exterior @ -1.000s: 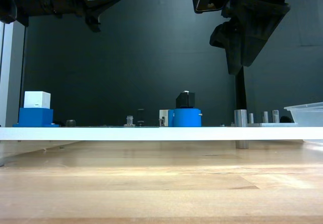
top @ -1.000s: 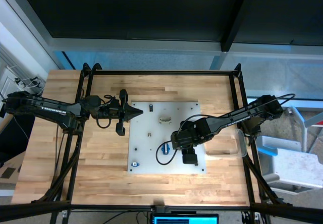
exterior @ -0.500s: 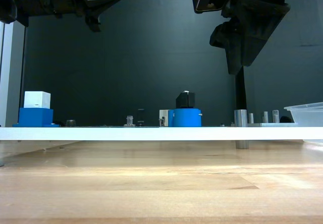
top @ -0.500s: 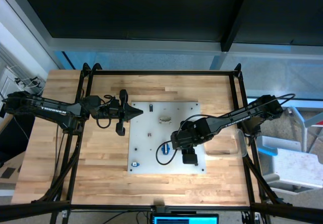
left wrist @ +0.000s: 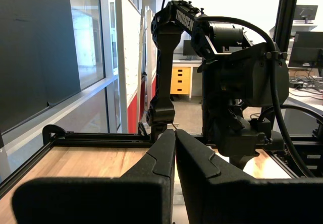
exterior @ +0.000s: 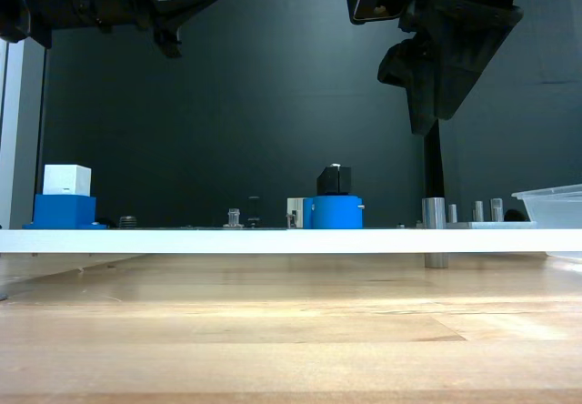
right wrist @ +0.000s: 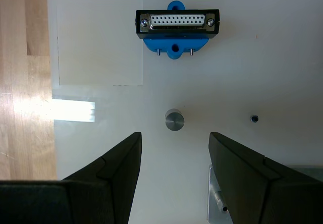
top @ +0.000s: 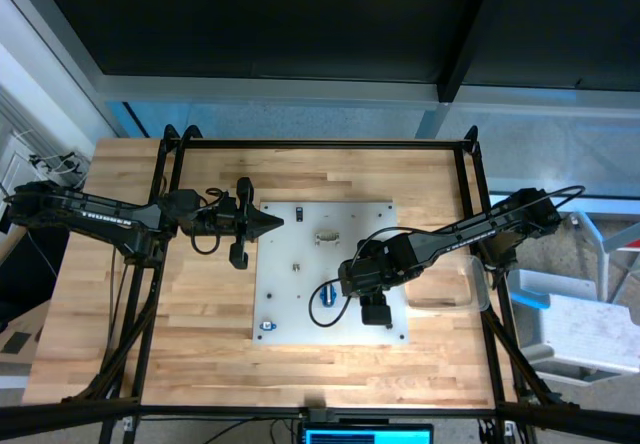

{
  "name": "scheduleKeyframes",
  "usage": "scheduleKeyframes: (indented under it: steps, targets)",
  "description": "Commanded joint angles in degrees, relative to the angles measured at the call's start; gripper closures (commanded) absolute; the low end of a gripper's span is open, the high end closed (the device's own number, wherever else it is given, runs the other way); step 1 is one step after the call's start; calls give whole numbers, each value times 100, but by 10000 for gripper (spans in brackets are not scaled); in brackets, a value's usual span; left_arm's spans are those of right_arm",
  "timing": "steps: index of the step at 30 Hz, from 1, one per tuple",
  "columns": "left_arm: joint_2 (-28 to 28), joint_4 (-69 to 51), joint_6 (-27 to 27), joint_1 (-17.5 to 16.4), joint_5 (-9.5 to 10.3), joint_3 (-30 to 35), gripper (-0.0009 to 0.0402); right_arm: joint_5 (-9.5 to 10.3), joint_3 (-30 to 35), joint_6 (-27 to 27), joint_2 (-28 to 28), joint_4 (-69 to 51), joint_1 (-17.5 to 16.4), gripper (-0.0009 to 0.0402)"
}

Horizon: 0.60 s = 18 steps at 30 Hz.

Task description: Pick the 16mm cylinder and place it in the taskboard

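The 16mm cylinder (right wrist: 174, 120), a short grey metal peg, stands upright in a hole of the white taskboard (right wrist: 262, 57). In the low view the cylinder (exterior: 434, 229) pokes through the taskboard (exterior: 227, 240) at its right part. My right gripper (right wrist: 174, 136) hangs open straight above the peg, apart from it, fingers pointing down; the right gripper (exterior: 427, 122) is well clear of the board. My left gripper (left wrist: 175, 133) is shut on nothing and held level; the left gripper (top: 272, 221) hovers at the taskboard's (top: 300, 304) left edge.
A blue fitting carrying a black multi-pin connector (right wrist: 176, 24) sits just beyond the peg. Blue blocks (exterior: 64, 208) (exterior: 336, 211) and small pegs (exterior: 486, 209) stand on the board. A clear plastic tray (top: 450, 286) lies right of the board.
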State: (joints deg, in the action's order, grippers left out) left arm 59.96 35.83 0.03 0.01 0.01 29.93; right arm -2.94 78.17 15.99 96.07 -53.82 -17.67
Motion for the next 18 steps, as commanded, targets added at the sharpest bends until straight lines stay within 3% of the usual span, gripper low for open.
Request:
scheduleKeyframes:
  steps: [1, 18]
  targets:
    - [2, 0, 2, 0, 0, 2, 393, 0, 2, 2, 0, -7, 0, 208]
    - [2, 0, 2, 0, 0, 2, 393, 0, 2, 2, 0, -111, 0, 208]
